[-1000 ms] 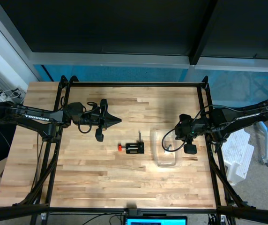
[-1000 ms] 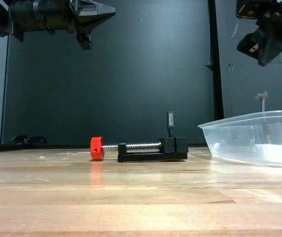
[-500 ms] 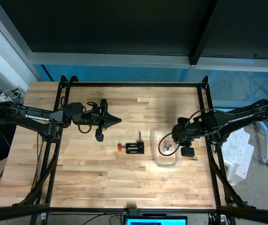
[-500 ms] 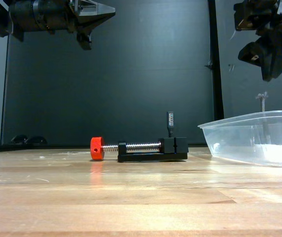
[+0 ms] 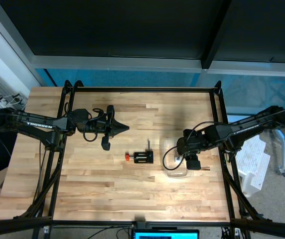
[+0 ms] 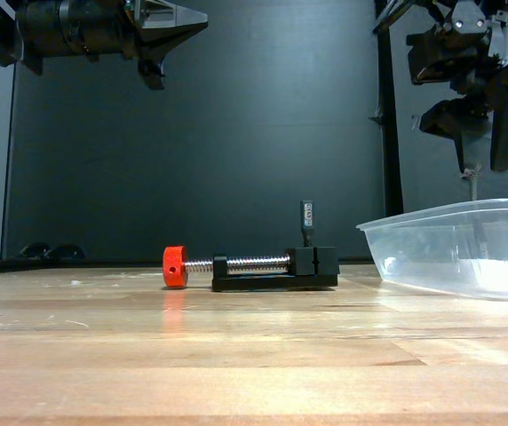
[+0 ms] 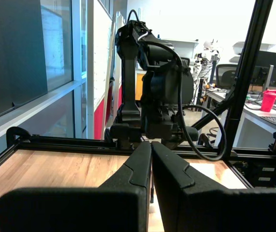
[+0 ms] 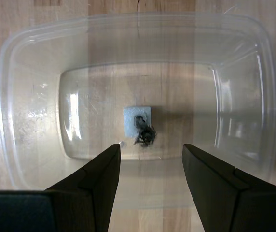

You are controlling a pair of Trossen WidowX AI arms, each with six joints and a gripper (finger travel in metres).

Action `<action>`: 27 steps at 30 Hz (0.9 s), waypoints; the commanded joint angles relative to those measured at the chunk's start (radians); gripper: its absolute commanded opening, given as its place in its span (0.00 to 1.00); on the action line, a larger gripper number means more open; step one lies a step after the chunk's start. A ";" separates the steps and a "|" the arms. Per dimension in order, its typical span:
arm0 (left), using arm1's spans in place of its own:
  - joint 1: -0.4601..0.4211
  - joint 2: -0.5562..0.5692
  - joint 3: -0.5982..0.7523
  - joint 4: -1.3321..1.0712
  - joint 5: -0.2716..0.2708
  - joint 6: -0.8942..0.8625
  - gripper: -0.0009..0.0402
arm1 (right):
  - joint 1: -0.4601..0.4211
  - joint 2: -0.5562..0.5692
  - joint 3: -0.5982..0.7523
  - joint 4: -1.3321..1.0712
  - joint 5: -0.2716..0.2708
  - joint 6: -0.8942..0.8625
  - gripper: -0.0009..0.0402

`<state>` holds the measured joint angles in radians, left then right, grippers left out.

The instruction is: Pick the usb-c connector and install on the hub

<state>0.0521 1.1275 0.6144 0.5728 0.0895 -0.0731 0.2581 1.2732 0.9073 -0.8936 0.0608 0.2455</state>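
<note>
A small grey square piece with a dark usb-c connector [image 8: 139,124] lies free on the floor of a clear plastic tray [image 8: 27,101]. My right gripper [image 8: 151,147] hangs above it, pointing down into the tray, open with nothing between its fingers. From above, the right gripper [image 5: 181,152] is over the tray [image 5: 171,172]. A black clamp with a red knob [image 5: 142,157] holds a small upright part [image 6: 306,216] at the table's middle. My left gripper [image 5: 124,128] hovers high over the back left, its fingers [image 7: 143,159] shut and empty.
The black frame rails [image 5: 142,90] run around the wooden table [image 5: 92,189]. In the low view the tray [image 6: 440,248] sits right of the clamp [image 6: 263,264], and the right gripper [image 6: 485,146] hangs above the tray's rim.
The right gripper has swung left from beside the tray to over it, turned to point down, and its fingers have spread apart. The left arm has not moved.
</note>
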 commanded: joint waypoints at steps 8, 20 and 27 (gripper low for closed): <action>0.000 0.000 0.000 0.000 0.000 0.000 0.02 | 0.011 0.093 -0.001 0.052 0.000 0.002 0.45; 0.000 0.000 0.000 0.000 0.000 0.000 0.02 | 0.026 0.153 -0.017 0.115 0.000 0.047 0.45; 0.000 0.000 0.000 0.000 0.000 0.000 0.02 | 0.028 0.177 -0.043 0.164 0.003 0.089 0.45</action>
<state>0.0521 1.1271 0.6144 0.5732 0.0895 -0.0731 0.2859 1.4506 0.8722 -0.7391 0.0628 0.3264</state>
